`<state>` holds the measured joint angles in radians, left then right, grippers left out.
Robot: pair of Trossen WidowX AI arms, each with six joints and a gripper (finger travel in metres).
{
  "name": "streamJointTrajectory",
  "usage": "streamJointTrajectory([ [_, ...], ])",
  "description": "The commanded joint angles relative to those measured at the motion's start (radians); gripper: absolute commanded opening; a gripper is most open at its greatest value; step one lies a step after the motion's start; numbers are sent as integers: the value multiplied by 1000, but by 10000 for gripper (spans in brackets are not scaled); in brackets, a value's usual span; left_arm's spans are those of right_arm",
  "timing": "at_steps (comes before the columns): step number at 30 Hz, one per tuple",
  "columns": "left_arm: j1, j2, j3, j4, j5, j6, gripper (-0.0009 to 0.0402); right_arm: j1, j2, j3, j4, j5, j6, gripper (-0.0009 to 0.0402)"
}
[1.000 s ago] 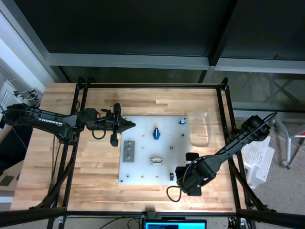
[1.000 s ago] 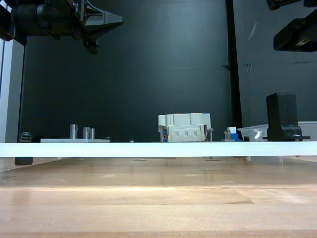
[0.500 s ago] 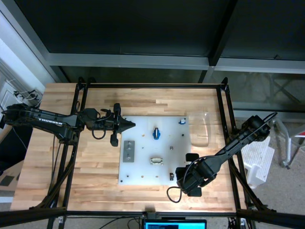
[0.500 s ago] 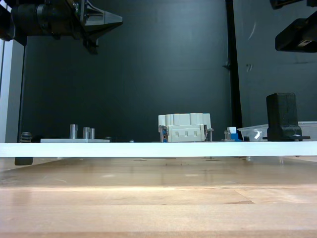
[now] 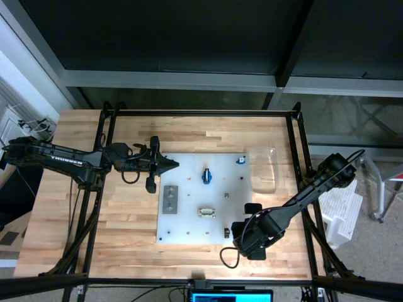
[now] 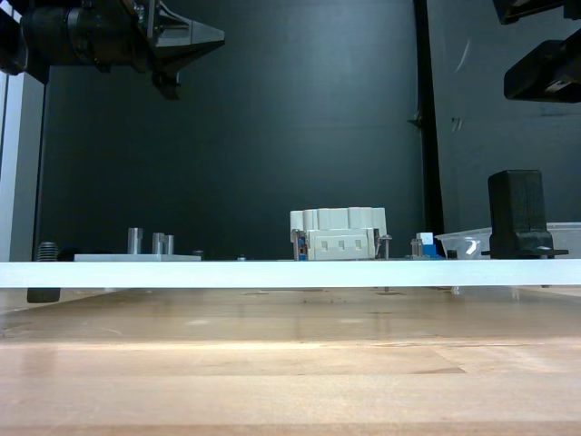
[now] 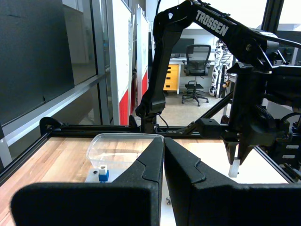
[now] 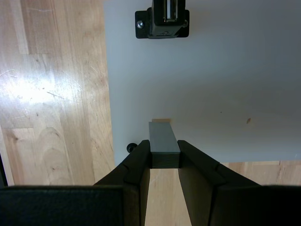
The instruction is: Pick the 16mm bar and install on taskboard
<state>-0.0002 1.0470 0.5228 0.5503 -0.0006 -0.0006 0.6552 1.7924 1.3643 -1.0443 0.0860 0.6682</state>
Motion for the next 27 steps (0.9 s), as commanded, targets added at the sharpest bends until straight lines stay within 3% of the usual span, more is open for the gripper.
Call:
streamJointTrajectory([
  [1,0,0,0,0,0,0,0,0,-1,-3,2,1,2,0],
  [27,0,0,0,0,0,0,0,0,-1,-24,23,11,2,0],
])
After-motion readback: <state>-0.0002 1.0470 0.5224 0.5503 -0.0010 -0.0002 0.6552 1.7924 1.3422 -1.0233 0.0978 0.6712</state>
